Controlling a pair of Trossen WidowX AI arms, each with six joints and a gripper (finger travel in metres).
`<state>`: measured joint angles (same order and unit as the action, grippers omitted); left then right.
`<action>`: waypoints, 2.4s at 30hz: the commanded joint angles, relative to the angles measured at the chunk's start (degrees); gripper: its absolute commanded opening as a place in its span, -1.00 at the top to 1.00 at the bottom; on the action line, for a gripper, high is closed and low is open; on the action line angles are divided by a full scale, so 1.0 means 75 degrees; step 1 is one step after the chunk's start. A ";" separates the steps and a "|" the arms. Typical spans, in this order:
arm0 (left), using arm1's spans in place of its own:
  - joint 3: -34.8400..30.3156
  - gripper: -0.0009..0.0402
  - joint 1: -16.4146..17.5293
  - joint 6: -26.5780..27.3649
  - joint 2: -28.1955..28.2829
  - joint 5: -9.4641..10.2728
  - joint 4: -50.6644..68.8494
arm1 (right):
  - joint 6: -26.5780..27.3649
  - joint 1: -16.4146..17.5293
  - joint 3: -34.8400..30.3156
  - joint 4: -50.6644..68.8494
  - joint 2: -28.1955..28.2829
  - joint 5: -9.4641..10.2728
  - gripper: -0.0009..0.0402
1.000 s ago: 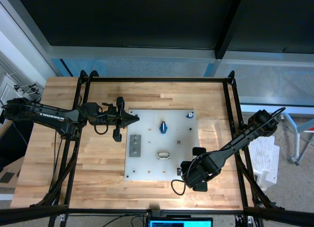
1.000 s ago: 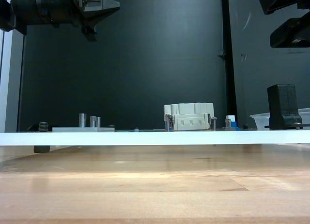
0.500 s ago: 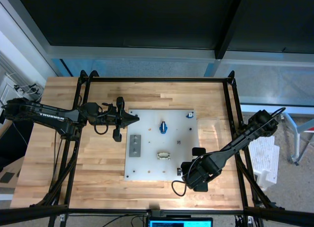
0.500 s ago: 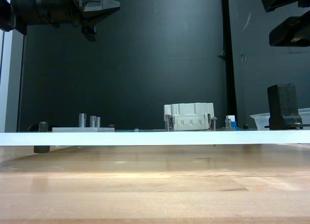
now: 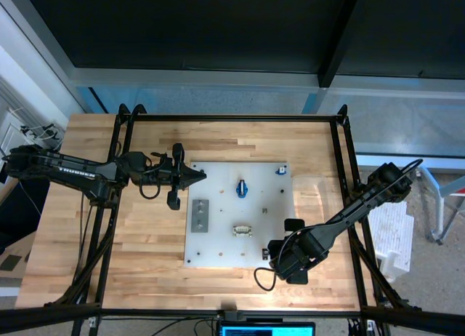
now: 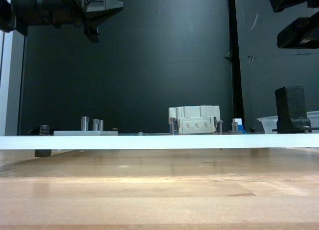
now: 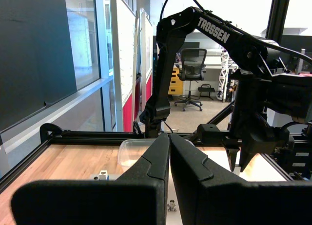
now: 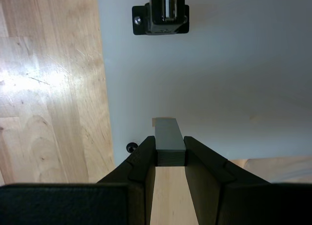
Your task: Pick the 16mm bar and install on taskboard
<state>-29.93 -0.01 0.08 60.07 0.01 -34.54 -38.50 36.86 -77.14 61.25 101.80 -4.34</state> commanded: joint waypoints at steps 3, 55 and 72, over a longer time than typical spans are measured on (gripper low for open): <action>-0.0003 0.96 0.0003 -0.0003 0.0003 0.0000 0.0000 | -0.0003 0.0009 0.0041 -0.0009 0.0000 -0.0020 0.95; -0.0003 0.96 0.0000 -0.0003 0.0003 0.0000 0.0000 | 0.0064 0.0003 0.0857 -0.1058 0.0003 0.0125 0.95; -0.0003 0.96 0.0003 -0.0003 0.0003 0.0000 0.0000 | 0.0058 0.0006 0.0982 -0.1195 0.0003 0.0125 0.93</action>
<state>-29.93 -0.01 0.08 60.07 0.03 -34.52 -38.04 36.88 -69.78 52.36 101.82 -3.40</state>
